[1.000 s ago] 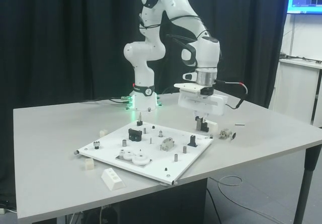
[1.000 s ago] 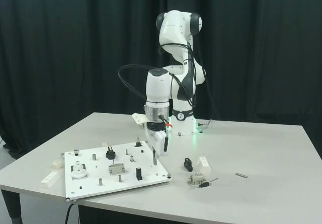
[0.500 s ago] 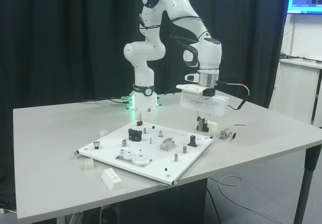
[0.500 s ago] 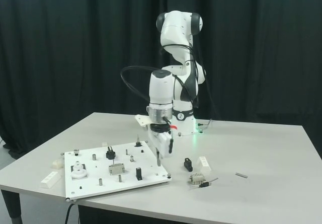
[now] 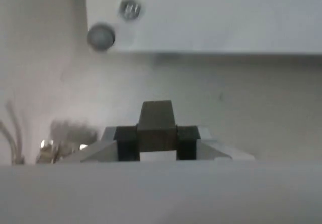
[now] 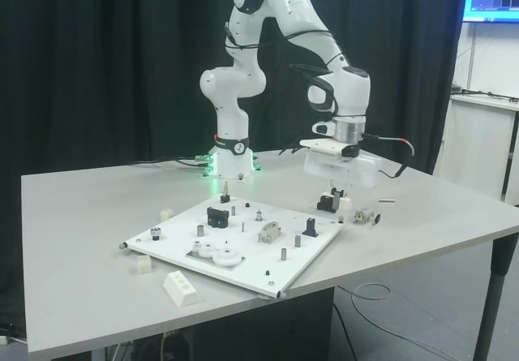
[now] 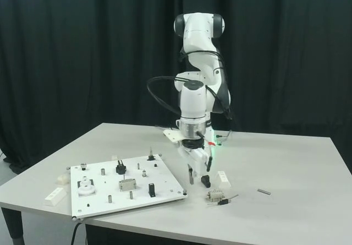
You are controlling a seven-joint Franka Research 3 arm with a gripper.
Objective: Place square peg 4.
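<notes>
The gripper (image 7: 190, 167) hangs just past the white board's (image 7: 165, 185) corner, over bare grey table. It is shut on a thin dark square peg (image 7: 190, 177) that points straight down, its tip a little above the table. In the wrist view the peg (image 5: 157, 116) sticks out between the two black finger pads (image 5: 126, 142), with the board's edge (image 5: 226, 22) beyond it. In the first room view the gripper (image 6: 336, 191) sits above the table beside the board (image 6: 243, 257), and the peg is hard to pick out there.
A black block (image 7: 205, 179), a white block (image 7: 223, 179) and a metal connector with a cable (image 7: 218, 197) lie close to the gripper. A small pin (image 7: 264, 191) lies farther out. The board carries several pegs and fixtures. White blocks (image 6: 181, 288) sit off its far side.
The arm has swung from above the board's corner out over the table toward the loose parts. The peg has stayed in the gripper throughout.
</notes>
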